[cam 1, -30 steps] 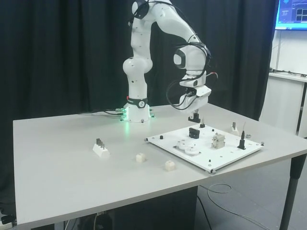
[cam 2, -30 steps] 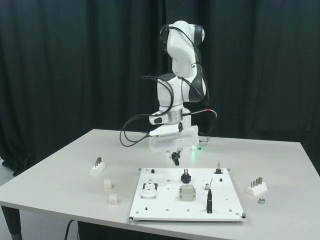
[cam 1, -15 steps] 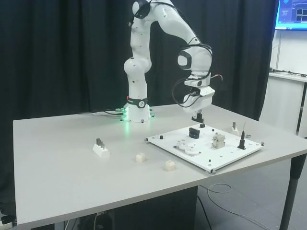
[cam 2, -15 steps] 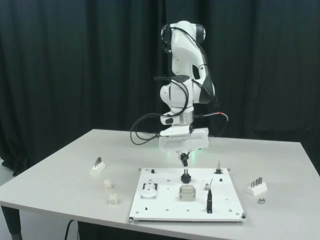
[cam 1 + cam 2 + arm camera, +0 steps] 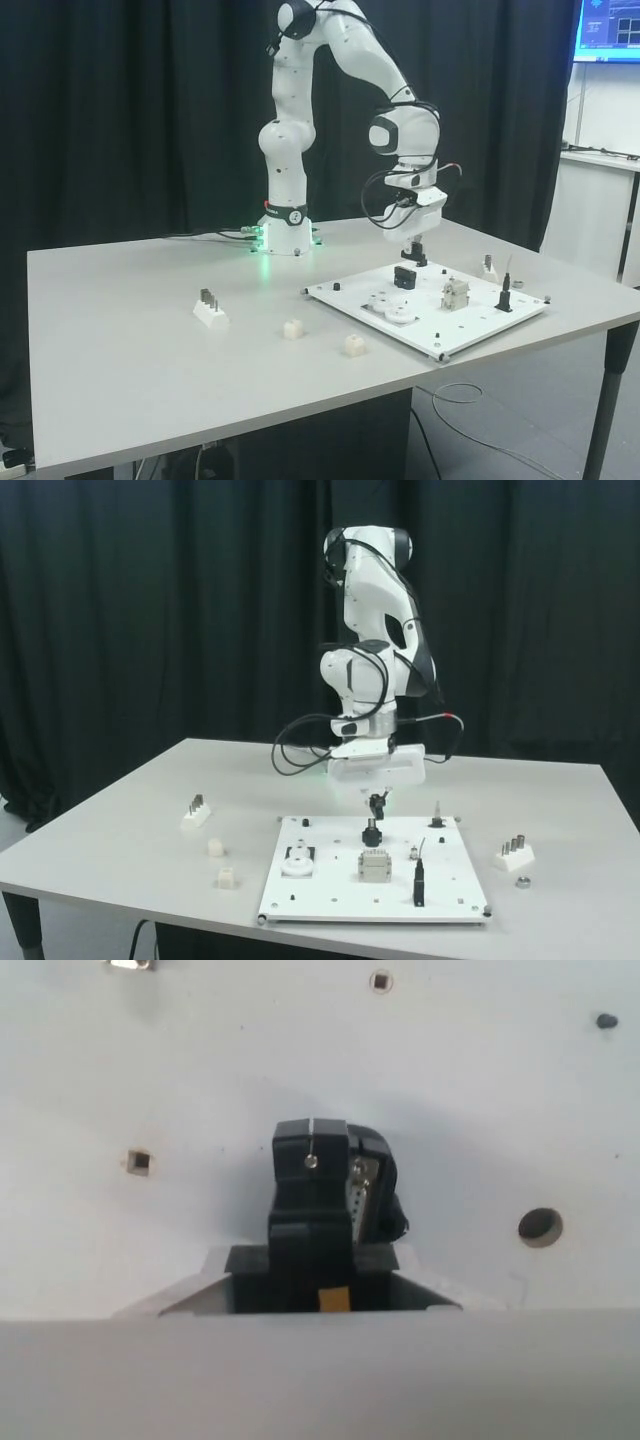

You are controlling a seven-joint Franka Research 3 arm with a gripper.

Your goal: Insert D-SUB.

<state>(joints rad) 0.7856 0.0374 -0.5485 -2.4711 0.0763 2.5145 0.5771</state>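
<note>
White board: my work plate (image 5: 330, 880) lies flat on the grey table (image 5: 120, 330), near the edge farthest from my base; small fixtures stand on it
Gripper: mine (image 5: 377, 802), hanging above the board's rear half; the fingers (image 5: 311, 1175) are drawn close together on a black part
D-SUB: the connector (image 5: 362, 1192) sits clamped between my fingers, its row of metal pins showing beside one finger in the wrist view; it is held clear above the board, not touching it
Black fixture: a dark block (image 5: 404, 276) stands on the board just below my gripper in both room views; whether it is the socket for the connector I cannot tell from here
White round part: a disc-shaped piece (image 5: 297, 860) rests on the board's side toward the loose blocks
Grey block: a small metal-looking unit (image 5: 374, 866) sits mid-board, beside the disc
Loose items: two small white cubes (image 5: 291, 328) (image 5: 353, 345) on the table just off the board; a white holder with pins (image 5: 209, 308) farther off
Base: green light (image 5: 262, 238) glows at my foot
</note>
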